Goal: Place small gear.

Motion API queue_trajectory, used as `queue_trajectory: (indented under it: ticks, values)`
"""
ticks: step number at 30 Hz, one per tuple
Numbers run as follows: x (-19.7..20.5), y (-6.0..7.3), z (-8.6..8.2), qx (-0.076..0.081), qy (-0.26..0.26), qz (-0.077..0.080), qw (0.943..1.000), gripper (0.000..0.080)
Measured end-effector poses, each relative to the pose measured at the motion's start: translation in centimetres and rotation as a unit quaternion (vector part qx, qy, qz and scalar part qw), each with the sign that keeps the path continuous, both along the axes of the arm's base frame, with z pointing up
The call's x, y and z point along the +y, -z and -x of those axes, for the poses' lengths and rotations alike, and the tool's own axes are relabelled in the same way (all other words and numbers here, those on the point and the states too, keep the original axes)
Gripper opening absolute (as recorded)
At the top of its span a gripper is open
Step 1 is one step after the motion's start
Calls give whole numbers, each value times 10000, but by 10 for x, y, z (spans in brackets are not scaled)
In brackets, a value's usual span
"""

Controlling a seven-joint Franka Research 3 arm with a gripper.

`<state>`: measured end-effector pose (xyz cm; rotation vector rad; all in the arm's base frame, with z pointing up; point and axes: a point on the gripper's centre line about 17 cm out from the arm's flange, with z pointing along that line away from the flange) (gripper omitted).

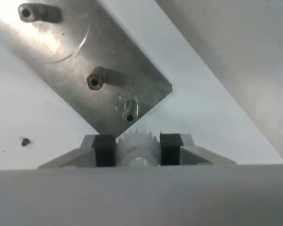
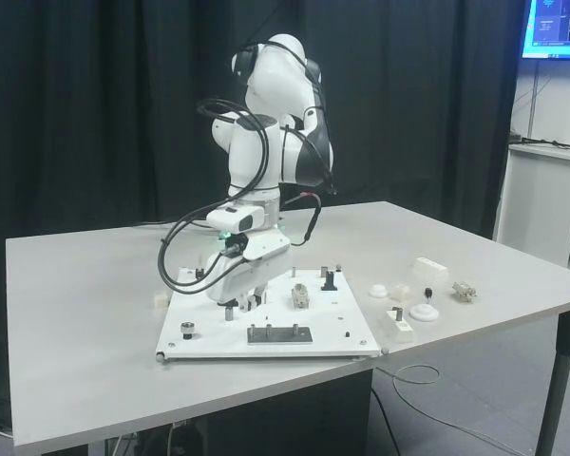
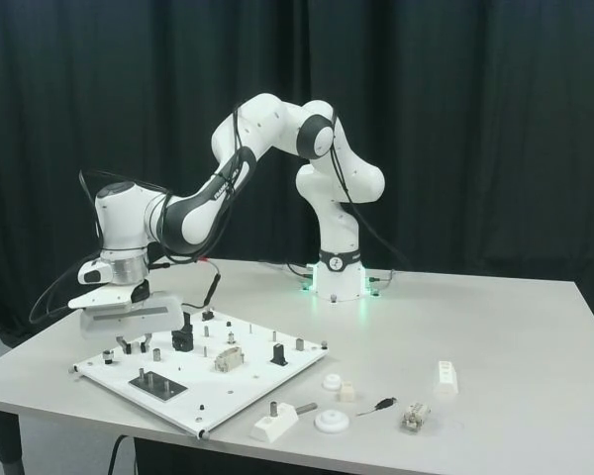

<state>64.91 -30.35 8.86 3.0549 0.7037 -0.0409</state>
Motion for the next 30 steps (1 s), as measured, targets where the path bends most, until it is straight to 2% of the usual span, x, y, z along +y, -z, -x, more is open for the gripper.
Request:
queue_trajectory:
  ticks: [13, 21, 30]
  values:
    - [9, 4, 1, 51, -14, -74, 10000, 195]
    - [35, 6, 2, 163, -48, -294, 9994, 195]
    - [85, 4, 4, 357, -14, -620, 9974, 195]
